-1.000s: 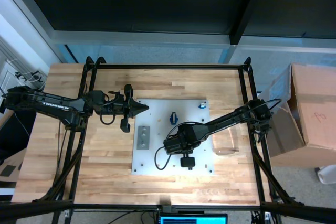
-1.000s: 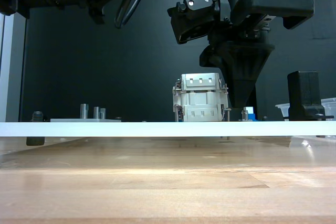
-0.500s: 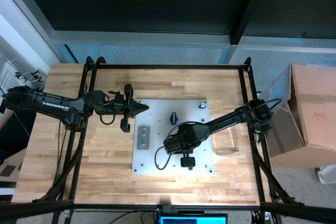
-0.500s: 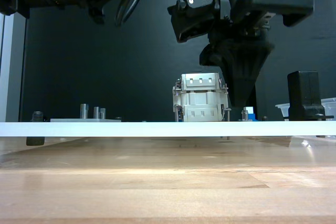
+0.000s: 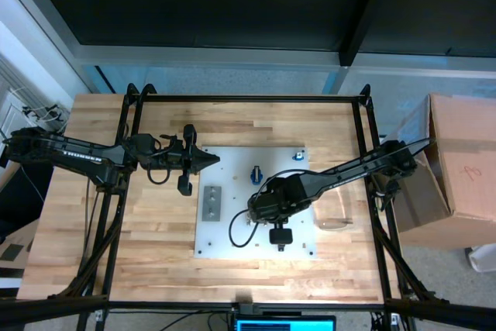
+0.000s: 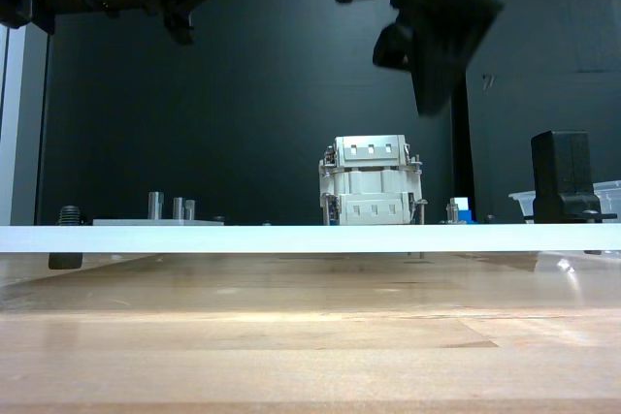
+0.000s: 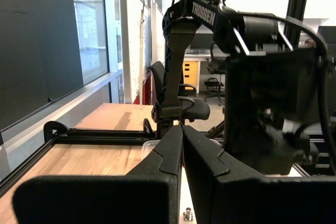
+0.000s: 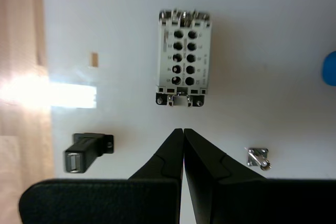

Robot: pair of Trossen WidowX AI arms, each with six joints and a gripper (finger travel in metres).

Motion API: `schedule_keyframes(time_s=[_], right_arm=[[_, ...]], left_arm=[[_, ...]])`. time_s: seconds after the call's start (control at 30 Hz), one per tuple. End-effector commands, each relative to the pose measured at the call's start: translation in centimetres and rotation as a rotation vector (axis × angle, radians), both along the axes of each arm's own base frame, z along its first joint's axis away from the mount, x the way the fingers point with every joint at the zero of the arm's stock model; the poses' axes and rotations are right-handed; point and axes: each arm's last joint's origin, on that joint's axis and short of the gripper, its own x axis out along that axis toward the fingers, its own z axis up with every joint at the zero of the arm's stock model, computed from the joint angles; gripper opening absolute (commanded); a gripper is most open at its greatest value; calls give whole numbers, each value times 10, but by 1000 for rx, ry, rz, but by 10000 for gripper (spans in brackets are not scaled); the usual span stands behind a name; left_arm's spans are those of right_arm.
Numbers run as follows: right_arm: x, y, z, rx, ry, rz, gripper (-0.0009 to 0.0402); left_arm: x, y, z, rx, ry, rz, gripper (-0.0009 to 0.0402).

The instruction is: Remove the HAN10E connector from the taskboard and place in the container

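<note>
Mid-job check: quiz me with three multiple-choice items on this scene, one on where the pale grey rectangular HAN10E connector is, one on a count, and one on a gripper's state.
1. Where is the pale grey rectangular HAN10E connector?
A. held in the air
B. standing upright on the flat white task board
C. lying on its side

2. How many round contact holes show on its top face?
A. six
B. sixteen
C. ten

3. How is the black right gripper?
A. shut and empty, raised above the board
B. open around the connector
C. shut on the connector

Key: 1 B, the low view shows it upright on the board with nothing touching it. 2 C, the right wrist view shows two columns of five. 3 A, its fingers meet clear of the connector. The black left gripper, also shut, hangs high over the board's left edge.
</note>
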Motion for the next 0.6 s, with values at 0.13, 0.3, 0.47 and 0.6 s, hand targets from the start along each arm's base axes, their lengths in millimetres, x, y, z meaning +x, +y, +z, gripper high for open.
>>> schedule_keyframes(time_s=[0.13, 0.3, 0.47, 0.6], right_arm=[[0, 0, 14, 5, -15, -2, 0], [0, 0, 14, 5, -16, -3, 0], [1, 0, 15, 10, -26, -16, 11], [5, -1, 15, -15, -38, -41, 63]], left_arm=[[0, 0, 0, 0, 0, 0, 0], [0, 0, 0, 0, 0, 0, 0], [0, 0, 0, 0, 0, 0, 0], [0, 0, 0, 0, 0, 0, 0]])
